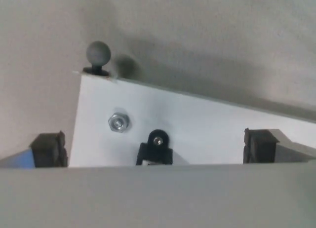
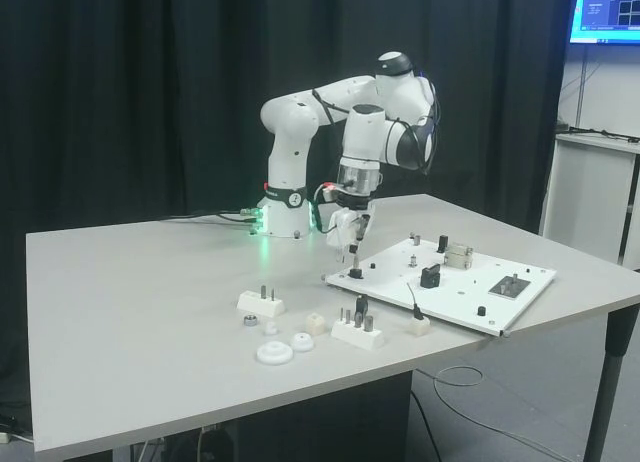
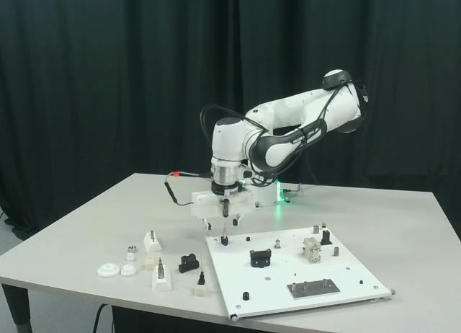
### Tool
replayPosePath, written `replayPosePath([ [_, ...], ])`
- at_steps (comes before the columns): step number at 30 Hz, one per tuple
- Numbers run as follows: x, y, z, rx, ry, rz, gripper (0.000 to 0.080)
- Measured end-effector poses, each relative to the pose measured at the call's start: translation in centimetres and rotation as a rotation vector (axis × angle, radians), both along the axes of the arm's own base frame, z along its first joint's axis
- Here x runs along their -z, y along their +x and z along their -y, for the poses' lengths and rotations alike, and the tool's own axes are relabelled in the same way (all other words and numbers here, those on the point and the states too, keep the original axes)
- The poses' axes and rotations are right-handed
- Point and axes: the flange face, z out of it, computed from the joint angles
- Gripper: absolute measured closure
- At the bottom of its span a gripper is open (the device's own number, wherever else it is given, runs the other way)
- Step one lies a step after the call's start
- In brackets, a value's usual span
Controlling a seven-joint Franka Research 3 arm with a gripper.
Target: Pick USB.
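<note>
White gears foreground; end effector open above board corner.

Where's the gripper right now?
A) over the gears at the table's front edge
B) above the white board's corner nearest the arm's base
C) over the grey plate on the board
B: both room views show the gripper hanging above the board at that corner.
</note>
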Motion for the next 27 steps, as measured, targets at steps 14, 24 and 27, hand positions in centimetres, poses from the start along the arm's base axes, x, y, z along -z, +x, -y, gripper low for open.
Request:
replayPosePath([
  [14, -1.3, 0.5, 0.4, 0.001, -0.012, 0.027, 0.0003],
  [24, -2.1, 0.9, 0.8, -0.079, -0.044, 0.039, 0.0003],
  [27, -2.3, 1.0, 1.0, -0.115, -0.058, 0.039, 0.0003],
])
